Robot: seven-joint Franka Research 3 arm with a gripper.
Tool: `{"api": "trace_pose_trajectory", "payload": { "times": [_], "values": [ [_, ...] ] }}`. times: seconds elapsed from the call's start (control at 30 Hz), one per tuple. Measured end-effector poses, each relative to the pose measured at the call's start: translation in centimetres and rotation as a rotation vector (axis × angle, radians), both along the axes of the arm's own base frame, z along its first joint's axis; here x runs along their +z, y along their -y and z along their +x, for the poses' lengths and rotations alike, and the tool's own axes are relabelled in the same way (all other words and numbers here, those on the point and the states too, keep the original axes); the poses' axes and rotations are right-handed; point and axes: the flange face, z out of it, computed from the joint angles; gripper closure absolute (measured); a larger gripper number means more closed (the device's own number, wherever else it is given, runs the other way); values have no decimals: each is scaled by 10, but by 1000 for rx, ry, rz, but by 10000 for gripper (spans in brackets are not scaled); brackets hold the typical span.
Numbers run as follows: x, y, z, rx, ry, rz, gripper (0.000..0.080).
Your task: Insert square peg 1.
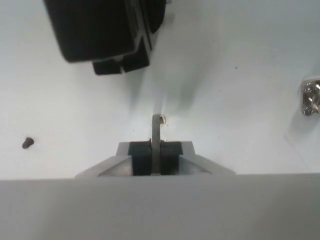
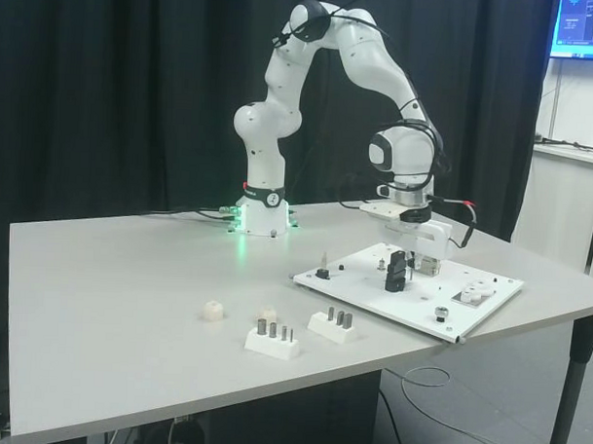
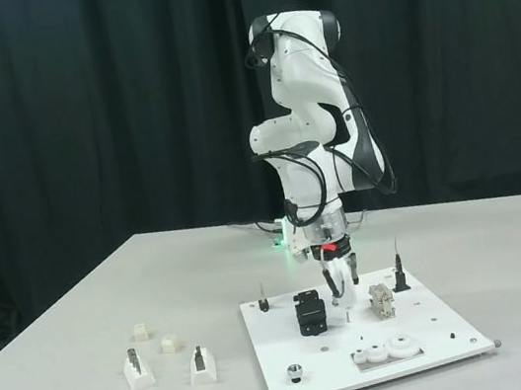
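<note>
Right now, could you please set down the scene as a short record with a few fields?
arm: white Franka arm bolted on the grey table
gripper: two-finger gripper shut on a thin grey metal peg
position: over the flat white board, peg tip close above it
nearby: black block on the board
off board: two white peg holders on the table
</note>
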Motion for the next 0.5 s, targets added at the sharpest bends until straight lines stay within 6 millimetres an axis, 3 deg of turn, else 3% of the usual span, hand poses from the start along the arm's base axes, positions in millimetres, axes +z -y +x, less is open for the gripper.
{"api": "trace_pose_trajectory", "payload": {
  "times": [0.5],
  "values": [
    [0,0,-1,131,7,-6,772]
  ]
}}
